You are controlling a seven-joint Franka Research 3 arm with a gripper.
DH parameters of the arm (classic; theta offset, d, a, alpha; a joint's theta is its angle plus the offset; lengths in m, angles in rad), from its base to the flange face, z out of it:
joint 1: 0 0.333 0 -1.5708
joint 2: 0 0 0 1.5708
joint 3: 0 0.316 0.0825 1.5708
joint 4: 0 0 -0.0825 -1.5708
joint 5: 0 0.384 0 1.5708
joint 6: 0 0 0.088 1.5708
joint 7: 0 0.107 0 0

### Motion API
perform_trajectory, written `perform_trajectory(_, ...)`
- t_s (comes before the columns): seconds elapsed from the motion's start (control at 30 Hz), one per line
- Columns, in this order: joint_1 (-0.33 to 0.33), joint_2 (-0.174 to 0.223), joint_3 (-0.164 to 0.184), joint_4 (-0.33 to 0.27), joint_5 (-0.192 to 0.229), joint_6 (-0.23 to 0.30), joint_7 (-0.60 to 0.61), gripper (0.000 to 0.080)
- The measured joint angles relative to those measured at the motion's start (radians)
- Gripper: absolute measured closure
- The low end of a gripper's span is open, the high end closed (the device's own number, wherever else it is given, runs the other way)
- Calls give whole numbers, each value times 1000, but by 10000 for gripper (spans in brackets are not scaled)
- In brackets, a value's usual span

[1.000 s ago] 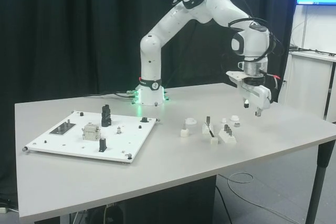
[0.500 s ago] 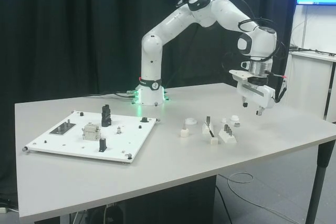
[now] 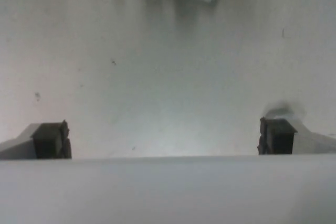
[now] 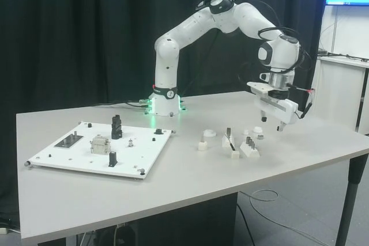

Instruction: Pick bolt 4.

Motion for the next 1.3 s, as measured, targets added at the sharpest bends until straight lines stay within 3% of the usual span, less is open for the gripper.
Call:
perform_trajectory(0.27, 38, 0, -17, -41, 35, 12, -45, 3)
perform_trajectory(0.5, 85, 0, -26, -76, 42, 29, -122, 3)
perform_trajectory(0.97, 186, 0, -39, -195, 63, 141, -223, 3)
perform_trajectory(1.13, 212, 0, -48, -245, 105, 173, -300, 3)
perform_trajectory(1.3, 229, 0, -52, -287, 177, 197, -413, 3)
